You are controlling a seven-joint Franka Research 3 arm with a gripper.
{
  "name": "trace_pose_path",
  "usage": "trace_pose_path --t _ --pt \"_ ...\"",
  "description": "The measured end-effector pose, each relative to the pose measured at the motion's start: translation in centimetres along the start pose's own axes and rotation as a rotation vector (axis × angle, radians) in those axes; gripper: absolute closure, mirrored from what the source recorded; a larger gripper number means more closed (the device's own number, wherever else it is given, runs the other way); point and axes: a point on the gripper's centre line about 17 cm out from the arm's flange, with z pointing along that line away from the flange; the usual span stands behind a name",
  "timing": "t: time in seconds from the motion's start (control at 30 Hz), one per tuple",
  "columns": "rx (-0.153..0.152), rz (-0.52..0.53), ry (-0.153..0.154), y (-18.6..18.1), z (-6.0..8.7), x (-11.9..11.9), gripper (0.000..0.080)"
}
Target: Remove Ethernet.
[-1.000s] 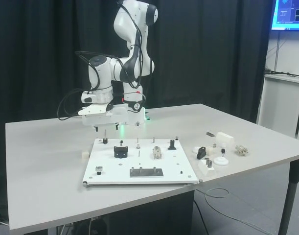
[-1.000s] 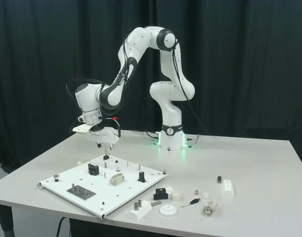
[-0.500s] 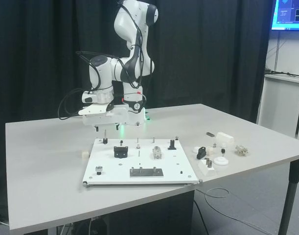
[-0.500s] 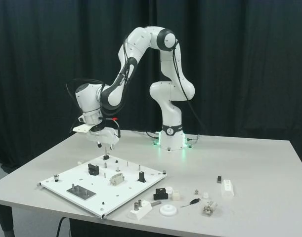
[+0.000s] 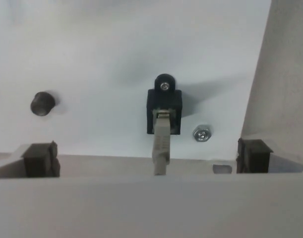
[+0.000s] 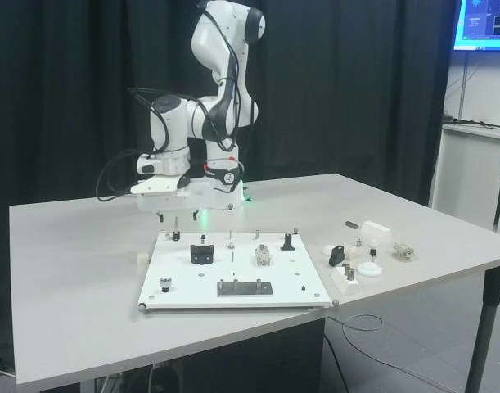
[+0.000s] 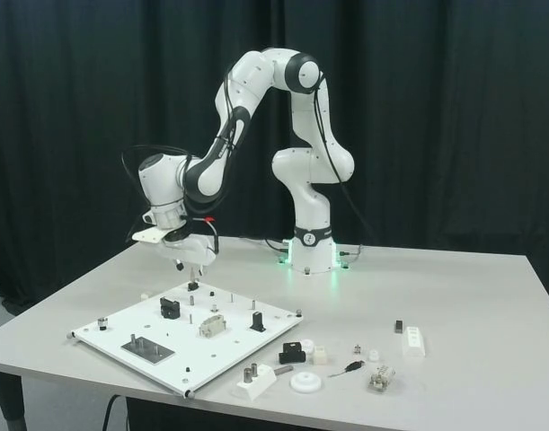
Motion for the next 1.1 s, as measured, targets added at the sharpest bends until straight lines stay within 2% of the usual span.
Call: trace_pose_path --t 1.1 --pt "-0.001 0.015 0.008 -0.3 2.0 -0.6 0.0003"
